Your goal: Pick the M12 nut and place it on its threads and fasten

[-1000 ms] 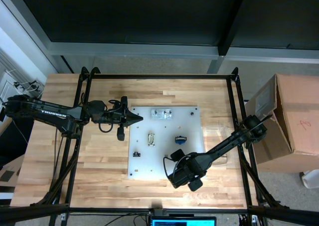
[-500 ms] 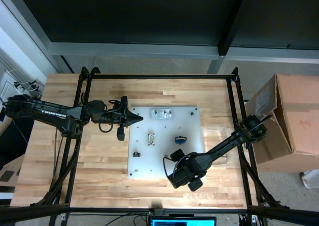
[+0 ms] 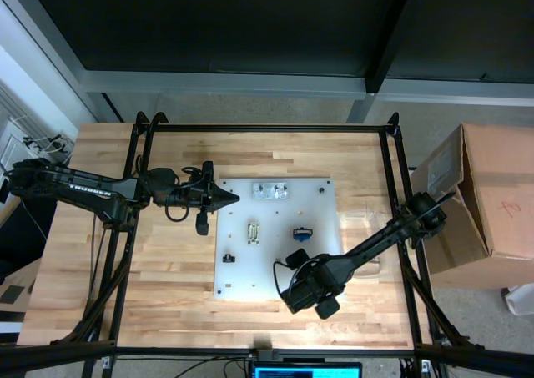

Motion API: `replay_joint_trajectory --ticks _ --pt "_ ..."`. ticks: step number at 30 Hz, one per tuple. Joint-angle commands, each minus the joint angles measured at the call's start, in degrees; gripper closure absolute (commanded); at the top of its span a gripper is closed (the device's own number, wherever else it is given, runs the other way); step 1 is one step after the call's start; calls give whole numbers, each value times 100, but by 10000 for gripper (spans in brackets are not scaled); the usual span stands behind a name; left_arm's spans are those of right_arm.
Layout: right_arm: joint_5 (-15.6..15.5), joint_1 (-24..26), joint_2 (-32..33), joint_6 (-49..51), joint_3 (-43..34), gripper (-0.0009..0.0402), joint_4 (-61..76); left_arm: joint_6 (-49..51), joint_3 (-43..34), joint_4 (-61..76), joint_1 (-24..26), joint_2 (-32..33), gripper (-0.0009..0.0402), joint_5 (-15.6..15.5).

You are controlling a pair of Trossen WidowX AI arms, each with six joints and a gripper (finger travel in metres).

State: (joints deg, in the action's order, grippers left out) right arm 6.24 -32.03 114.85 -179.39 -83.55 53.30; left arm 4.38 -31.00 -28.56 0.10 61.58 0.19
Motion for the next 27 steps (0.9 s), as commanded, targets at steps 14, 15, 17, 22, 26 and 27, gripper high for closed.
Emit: replay_joint_trajectory --ticks 14,15,17,22,26,27 --pt "-24 -26 -247 662 7 196 -105 -2 -2 -2 -2 2 393 0" --pt "-24 -26 -299 782 7 194 -103 -2 0 -2 -2 2 393 0" --pt "-22 -24 -404 944 7 191 -85 -2 0 -2 -2 2 393 0" --pt "33 -20 -678 1364 7 194 -72 0 0 0 -2 2 393 0" --pt "61 -13 -839 2251 7 193 37 0 0 -2 0 2 393 2" --pt "151 -11 -868 2691 7 192 70 0 0 -2 -2 2 393 0"
